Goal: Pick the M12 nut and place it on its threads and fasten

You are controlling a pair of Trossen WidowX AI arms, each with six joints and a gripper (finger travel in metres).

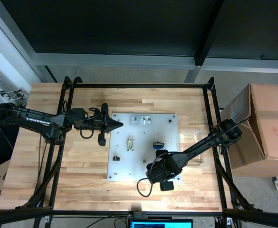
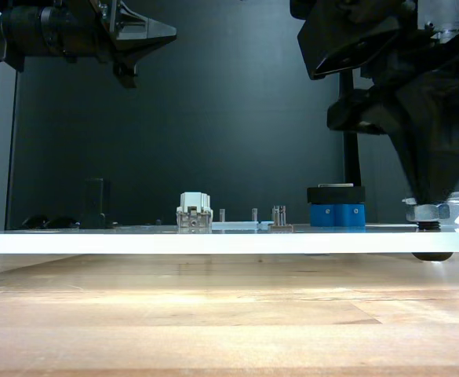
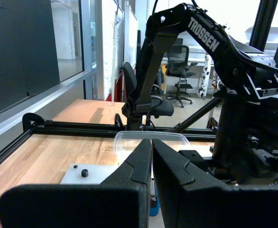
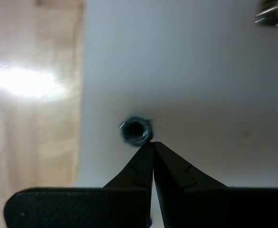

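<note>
The small silver nut (image 2: 427,211) sits on its stud, with a few black ribs (image 2: 427,226) showing beneath it, near the white board's (image 1: 129,168) near right edge. My right gripper (image 2: 425,198) points straight down just above it, fingers shut together with nothing between them. In the right wrist view the shut tips (image 4: 153,145) touch the rim of the nut (image 4: 136,130). The high view hides the nut under the right gripper (image 1: 153,173). My left gripper (image 1: 119,124) hovers high over the board's left edge, shut and holding nothing (image 3: 151,147).
A blue block with a black cap (image 2: 336,206) and a white connector (image 2: 194,212) stand mid-board. A clear container (image 1: 196,137) lies right of the board. A cardboard box (image 1: 267,123) stands beyond the table's right edge. Black frame rails (image 1: 139,85) ring the table.
</note>
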